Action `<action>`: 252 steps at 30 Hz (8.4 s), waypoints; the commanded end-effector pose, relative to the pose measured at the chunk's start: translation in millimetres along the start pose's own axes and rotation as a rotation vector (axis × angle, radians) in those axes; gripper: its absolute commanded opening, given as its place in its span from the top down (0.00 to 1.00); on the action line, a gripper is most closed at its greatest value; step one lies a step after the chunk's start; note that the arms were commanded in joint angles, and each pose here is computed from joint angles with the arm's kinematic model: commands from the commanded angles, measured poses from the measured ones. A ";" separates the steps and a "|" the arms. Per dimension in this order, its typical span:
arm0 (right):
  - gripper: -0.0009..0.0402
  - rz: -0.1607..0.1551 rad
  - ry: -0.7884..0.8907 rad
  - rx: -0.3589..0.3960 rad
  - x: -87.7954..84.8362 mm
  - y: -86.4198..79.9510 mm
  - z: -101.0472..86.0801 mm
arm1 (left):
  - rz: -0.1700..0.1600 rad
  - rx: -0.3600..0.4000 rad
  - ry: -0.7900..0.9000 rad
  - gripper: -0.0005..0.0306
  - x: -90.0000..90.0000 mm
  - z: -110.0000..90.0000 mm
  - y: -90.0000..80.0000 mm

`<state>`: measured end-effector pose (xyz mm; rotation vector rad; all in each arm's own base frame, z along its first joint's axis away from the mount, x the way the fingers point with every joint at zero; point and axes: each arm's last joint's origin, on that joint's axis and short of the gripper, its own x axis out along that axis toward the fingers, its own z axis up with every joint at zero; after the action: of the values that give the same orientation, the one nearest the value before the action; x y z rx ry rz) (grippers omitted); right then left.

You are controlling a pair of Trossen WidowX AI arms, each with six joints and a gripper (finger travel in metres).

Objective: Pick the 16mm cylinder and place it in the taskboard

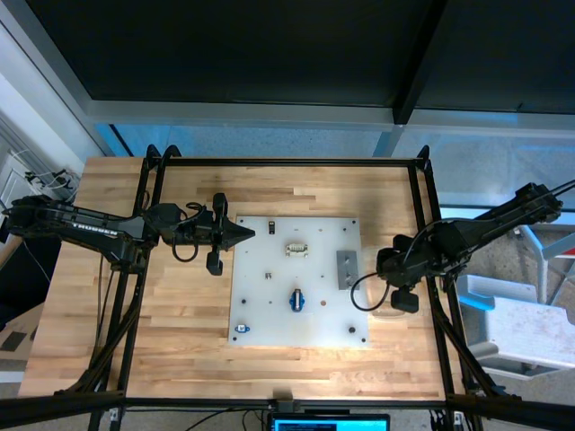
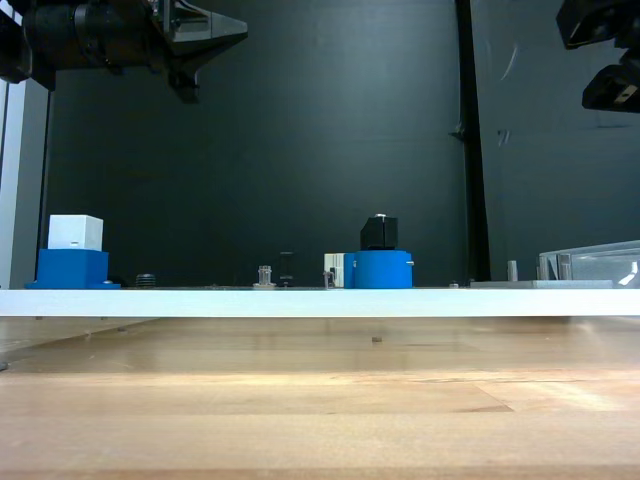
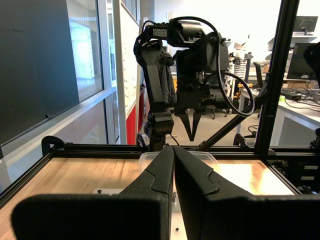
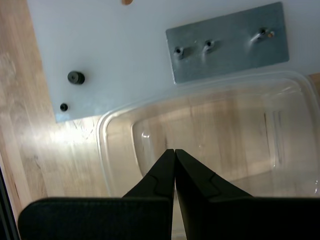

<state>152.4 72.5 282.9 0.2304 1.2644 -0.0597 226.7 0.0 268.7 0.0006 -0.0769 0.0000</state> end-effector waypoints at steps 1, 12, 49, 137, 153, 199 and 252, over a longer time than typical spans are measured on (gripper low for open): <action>0.98 -0.010 0.026 -0.015 0.1 1.9 -4.8 | 0.000 0.000 0.000 0.98 0.1 -0.1 0.0; 0.98 -0.013 0.072 -0.067 3.6 12.3 -20.1 | 0.000 0.000 0.000 0.98 0.1 -0.1 0.0; 0.43 -0.124 0.130 -0.187 37.7 33.5 -40.9 | 0.000 0.000 0.000 0.98 0.1 -0.1 0.1; 0.58 -0.084 0.113 -0.220 99.7 24.7 -67.9 | 0.000 0.000 0.000 0.98 0.1 -0.1 0.0; 0.77 -0.068 0.123 -0.219 99.9 25.4 -68.2 | 0.000 0.000 0.000 0.98 0.1 -0.1 0.1; 0.90 -0.054 0.107 -0.219 51.8 27.2 -57.8 | 0.000 0.000 0.001 0.98 0.1 -0.2 0.1; 0.90 -0.150 0.087 -0.138 17.8 26.2 -1.3 | 0.000 0.000 0.000 0.98 0.1 -0.1 0.0</action>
<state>157.4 99.3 269.4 0.0220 1.3643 -0.0924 226.8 0.0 268.4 0.0006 -0.0757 0.0000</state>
